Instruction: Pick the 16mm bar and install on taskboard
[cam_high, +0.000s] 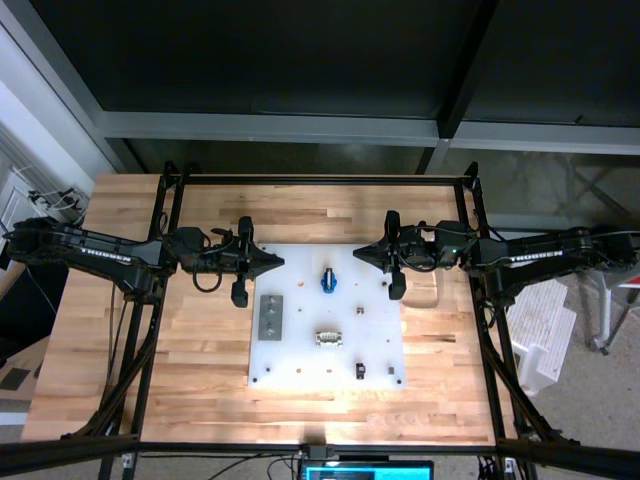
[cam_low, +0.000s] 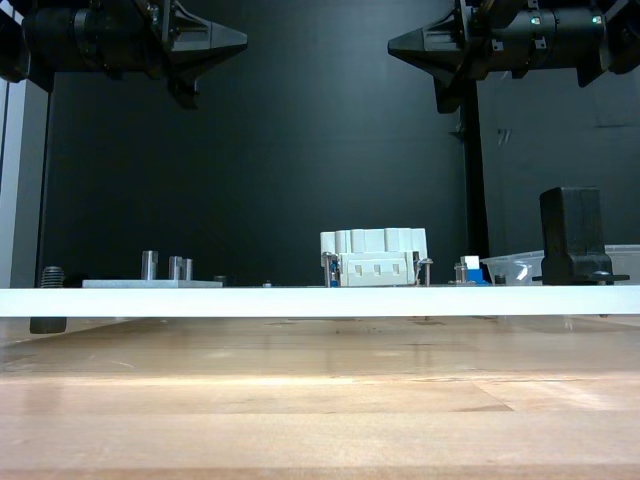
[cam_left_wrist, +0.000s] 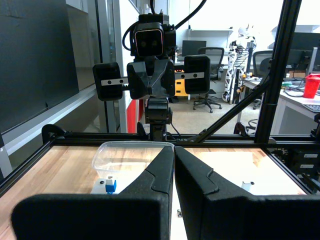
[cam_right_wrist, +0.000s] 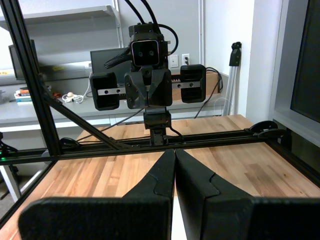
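The taskboard (cam_low: 250, 301) lies flat on the wooden counter (cam_low: 320, 400), carrying a grey block (cam_low: 150, 284), a pale connector (cam_low: 373, 257) and a black fitting (cam_low: 573, 235). The left gripper (cam_low: 240, 40) and right gripper (cam_low: 393, 45) hang high above, tips pointing inward.

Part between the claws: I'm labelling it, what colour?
Blue part, best in high view. Left claw and right claw shut, above taskboard's far edge.
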